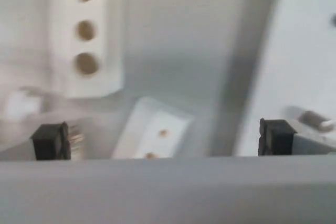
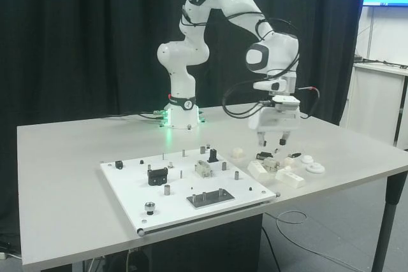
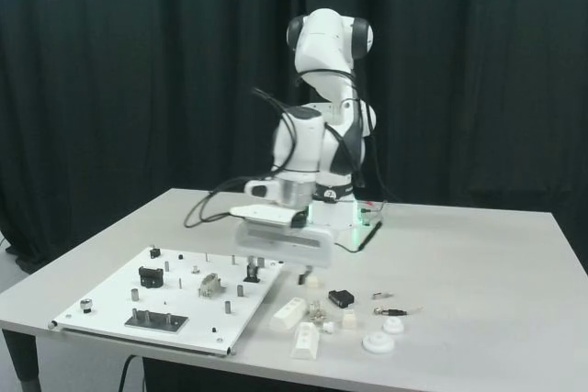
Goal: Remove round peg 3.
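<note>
franka arm above loose parts beside white board: item record

item 1, round pegs: several short grey pegs are seen standing upright on the white board (image 2: pixel 127 186), long axes vertical. which of them is round peg 3 cannot be told; one such peg (image 2: pixel 167 189) stands near the board's front half, another (image 2: pixel 236 174) nearer the board's edge on the gripper's side. none is held.

item 2, arm: the white arm (image 2: pixel 220 4) is bolted at the rear of the grey table (image 2: pixel 57 151), a green light showing at its base. it is arched up and forward, the wrist pointed downward. the gripper (image 2: pixel 273 142) is hung above the table just off the board's edge, over the loose parts, clear of them. in the wrist view the gripper (image 1: pixel 163 139) is seen spread wide, with nothing between the two black fingertips (image 1: pixel 51 141).

item 3, loose parts: two white blocks (image 3: pixel 299 315), one with a row of round holes (image 1: pixel 85 31), are laid on the table under the gripper. two white discs (image 2: pixel 310 165) and a small black part (image 3: pixel 341 298) lie nearby.

item 4, room: a grey plate (image 2: pixel 208 198) is set near the board's front edge. open table is left in front of the arm's base and beyond the board's far side.
</note>
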You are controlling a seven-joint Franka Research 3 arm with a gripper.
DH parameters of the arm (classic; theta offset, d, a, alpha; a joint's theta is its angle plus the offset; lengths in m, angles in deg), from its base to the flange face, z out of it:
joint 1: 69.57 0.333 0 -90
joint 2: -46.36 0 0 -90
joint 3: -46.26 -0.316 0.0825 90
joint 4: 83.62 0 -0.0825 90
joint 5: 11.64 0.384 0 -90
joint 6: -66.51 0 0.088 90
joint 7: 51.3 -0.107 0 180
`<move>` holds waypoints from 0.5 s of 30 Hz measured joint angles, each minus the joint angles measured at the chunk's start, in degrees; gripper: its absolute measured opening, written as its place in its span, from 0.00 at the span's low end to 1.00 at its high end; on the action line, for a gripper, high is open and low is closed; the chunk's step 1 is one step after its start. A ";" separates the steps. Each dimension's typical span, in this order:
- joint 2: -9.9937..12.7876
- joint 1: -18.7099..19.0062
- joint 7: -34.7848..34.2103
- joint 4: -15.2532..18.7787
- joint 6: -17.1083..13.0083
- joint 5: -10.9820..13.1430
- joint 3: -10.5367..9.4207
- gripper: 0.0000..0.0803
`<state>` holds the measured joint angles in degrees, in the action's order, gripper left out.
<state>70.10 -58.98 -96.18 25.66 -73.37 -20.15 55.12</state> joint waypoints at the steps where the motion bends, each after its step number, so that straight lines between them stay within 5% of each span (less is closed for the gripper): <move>1: 0.18 -0.58 0.12 -0.45 0.00 -0.19 0.00 1.00; 15: 4.83 -7.73 3.40 -6.26 0.35 -0.16 -0.36 1.00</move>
<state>74.93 -66.70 -92.78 19.40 -73.02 -20.31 54.76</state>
